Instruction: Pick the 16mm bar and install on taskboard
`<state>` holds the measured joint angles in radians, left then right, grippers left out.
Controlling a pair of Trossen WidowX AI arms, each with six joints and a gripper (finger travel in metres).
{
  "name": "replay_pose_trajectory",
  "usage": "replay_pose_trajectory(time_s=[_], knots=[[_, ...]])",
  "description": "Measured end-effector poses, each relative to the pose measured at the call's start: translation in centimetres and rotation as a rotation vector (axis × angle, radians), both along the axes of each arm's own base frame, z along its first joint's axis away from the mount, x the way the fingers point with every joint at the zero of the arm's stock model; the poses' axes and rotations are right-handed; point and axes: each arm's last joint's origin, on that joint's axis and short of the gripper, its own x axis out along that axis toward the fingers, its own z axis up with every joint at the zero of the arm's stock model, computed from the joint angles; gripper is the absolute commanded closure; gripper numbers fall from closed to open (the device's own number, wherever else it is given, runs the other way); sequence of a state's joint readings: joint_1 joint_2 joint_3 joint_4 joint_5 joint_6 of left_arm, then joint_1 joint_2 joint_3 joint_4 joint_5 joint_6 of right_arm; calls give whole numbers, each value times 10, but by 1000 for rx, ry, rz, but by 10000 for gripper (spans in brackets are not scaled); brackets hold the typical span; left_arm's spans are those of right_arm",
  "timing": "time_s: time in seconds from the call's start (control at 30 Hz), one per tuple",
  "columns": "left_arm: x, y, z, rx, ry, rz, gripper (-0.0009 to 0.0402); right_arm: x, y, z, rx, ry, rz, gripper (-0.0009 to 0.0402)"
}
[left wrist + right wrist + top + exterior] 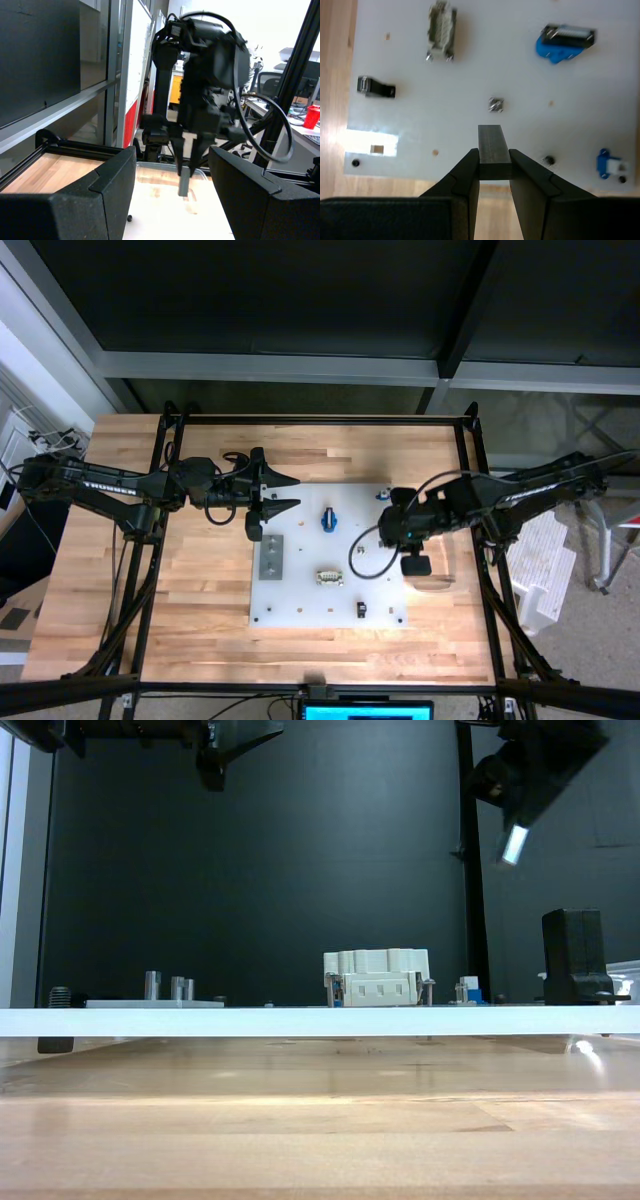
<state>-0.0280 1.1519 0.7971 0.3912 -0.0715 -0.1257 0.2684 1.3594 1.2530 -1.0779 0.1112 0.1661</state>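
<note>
**Bar gripped in the right pincer, clear of the board**

The wooden counter (200, 630) carries a white board (300, 605). By the board's near edge stands a black clip (361, 610). Further in sit a pale connector (330, 578) and, toward the board's left side, a gray plate (270, 558) with short pegs. Beyond them, near the board's middle, is a blue part (329, 520). The right pincer (494, 154) hangs well above the board's right side, pointing down, its fingers closed on the sides of the dark bar (493, 142). The bar sticks out past the fingertips toward the board and is well clear of it. The left pincer (296, 492) lies level, high over the board's far left corner, spread wide with nothing between its fingers.
</note>
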Motion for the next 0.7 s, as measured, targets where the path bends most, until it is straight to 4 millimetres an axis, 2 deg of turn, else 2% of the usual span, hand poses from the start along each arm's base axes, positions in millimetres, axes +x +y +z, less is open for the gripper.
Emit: replay_pose_trajectory(time_s=[0.47, 0.7], knots=[[0, 0, 0, 0, 0, 0, 196, 7, 45, -42, -14, 234, -82, 351], [0, 0, 0, 0, 1, 0, 195, 7, 63, -54, 1, 283, -98, 339]])
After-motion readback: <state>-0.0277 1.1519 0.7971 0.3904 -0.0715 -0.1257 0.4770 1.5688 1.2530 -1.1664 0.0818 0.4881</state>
